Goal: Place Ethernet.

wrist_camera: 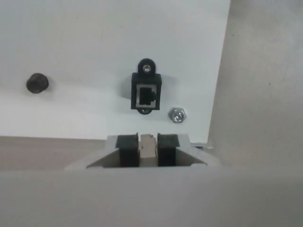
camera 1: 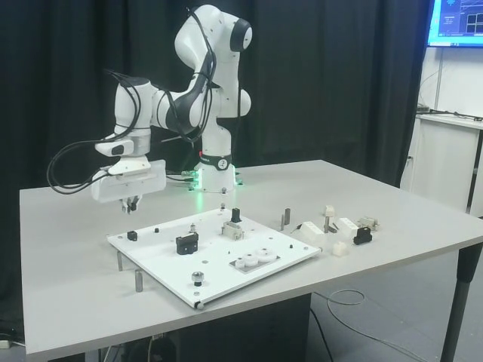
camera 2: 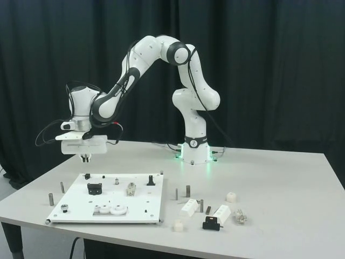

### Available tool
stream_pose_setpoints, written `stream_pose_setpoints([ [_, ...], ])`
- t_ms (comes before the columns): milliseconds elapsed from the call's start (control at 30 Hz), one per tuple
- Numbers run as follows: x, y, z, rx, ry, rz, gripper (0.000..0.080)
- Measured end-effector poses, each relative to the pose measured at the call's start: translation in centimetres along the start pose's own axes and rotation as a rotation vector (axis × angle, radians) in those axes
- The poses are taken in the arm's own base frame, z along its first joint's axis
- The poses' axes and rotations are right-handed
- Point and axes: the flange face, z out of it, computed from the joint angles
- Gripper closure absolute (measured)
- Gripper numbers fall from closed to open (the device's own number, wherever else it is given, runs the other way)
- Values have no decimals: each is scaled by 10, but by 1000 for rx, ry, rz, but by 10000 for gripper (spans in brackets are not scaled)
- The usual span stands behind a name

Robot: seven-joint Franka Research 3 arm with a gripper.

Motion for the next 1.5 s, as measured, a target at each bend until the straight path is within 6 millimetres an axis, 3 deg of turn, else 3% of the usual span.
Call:
stream_pose_setpoints([
  [1500,4,-7,-12,-1,9,24,723],
])
